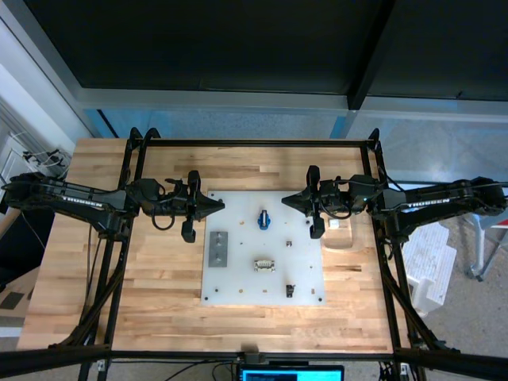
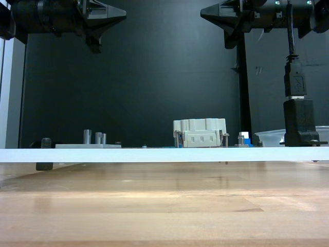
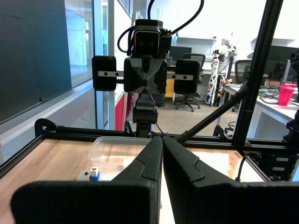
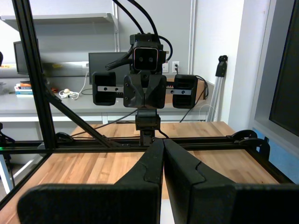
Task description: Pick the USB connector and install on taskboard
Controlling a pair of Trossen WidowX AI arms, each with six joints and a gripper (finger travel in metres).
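**A:** Where are the two claws at this moment?

**B:** Both hang above the far edge of the taskboard (image 1: 238,286), with their tips turned toward each other and well apart. The left gripper (image 1: 220,203) is over the far left corner, and the right gripper (image 1: 287,200) is over the far edge, right of the middle.

**A:** Do they hold something?

**B:** No. In each wrist view the two fingers are pressed together and nothing is between them.

**A:** And the USB connector?

**B:** The USB connector (image 2: 295,77) stands upright on the small black part (image 2: 299,123), in the near right area of the board. A silver strip shows between the two, and the cable (image 2: 289,36) goes straight up. No claw touches it.

**A:** What else is there?

**B:** On the board are a grey metal block (image 1: 217,248) at the left, a blue knob (image 1: 264,219) toward the far side and a silver multi-pin socket (image 1: 264,264) near the middle. A clear plastic tub (image 1: 340,232) lies on the wooden tabletop (image 1: 159,270), just beside the board's right edge.
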